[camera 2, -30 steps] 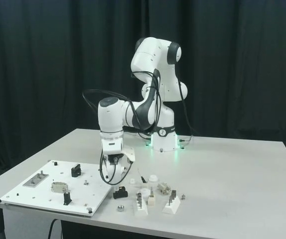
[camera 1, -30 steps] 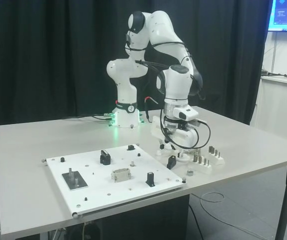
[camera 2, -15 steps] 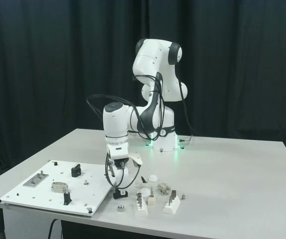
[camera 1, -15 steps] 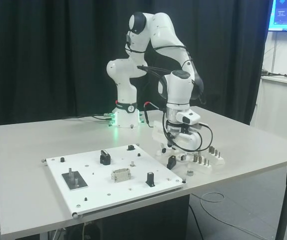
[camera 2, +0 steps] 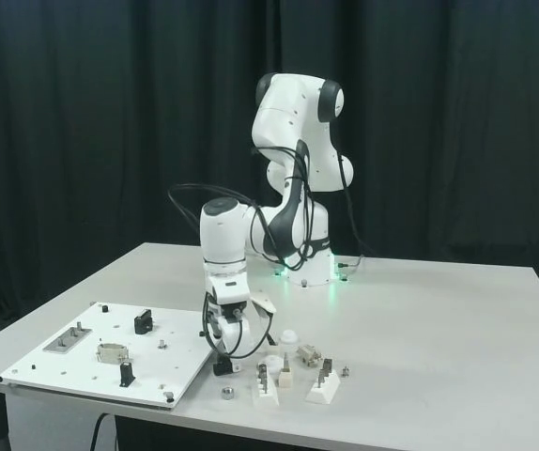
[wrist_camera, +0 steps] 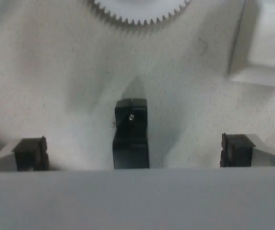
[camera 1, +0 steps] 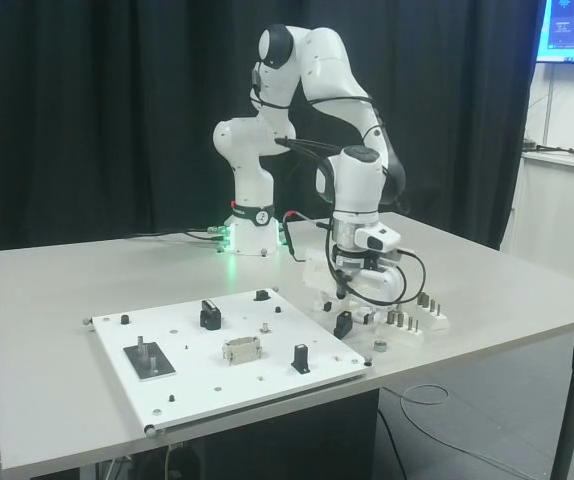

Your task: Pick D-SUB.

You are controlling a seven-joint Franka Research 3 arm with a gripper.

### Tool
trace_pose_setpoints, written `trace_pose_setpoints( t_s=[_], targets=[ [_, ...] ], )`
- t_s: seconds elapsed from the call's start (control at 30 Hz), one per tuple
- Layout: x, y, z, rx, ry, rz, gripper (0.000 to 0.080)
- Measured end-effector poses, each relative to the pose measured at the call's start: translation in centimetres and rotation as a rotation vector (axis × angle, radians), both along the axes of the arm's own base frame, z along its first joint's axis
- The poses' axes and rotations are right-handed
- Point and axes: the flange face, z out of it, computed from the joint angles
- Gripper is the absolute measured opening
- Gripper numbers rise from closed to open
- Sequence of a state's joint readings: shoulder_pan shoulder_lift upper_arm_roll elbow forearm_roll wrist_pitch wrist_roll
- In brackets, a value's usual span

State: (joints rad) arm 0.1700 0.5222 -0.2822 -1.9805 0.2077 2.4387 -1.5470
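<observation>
The arm [camera 1: 312, 60] was white with black joint bands. The table [camera 1: 47, 290] was grey; the assembly board [camera 1: 192, 345] on it was white. The D-SUB [wrist_camera: 131, 134] was black. The fingertips [wrist_camera: 31, 152] were black, the toothed gear [wrist_camera: 138, 10] white, the backdrop curtain [camera 2: 82, 113] black.

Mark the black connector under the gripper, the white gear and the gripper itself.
black connector [wrist_camera: 131, 134], wrist view, middle of its body.
white gear [wrist_camera: 140, 10], wrist view, toothed rim.
gripper [wrist_camera: 132, 152], wrist view, midway between its open fingertips.

No text or label can be read anywhere.
</observation>
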Motion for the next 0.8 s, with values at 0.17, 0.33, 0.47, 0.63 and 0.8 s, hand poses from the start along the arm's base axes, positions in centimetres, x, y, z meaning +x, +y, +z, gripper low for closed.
trace_pose_setpoints(
  t_s=[0.17, 0.33, 0.47, 0.63, 0.8],
  targets=[
    [-0.24, 0.04, -0.34, 0.001, -0.012, -0.008, 0.08],
    [-0.43, 0.0, -0.55, 0.007, -0.017, -0.02, 0.08],
    [-0.57, 0.0, -0.71, 0.005, -0.02, -0.02, 0.08],
    [-0.63, 0.08, -0.8, 0.004, -0.023, -0.018, 0.08],
    [-0.51, 0.27, -0.76, -0.001, -0.04, -0.001, 0.08]
  ],
)
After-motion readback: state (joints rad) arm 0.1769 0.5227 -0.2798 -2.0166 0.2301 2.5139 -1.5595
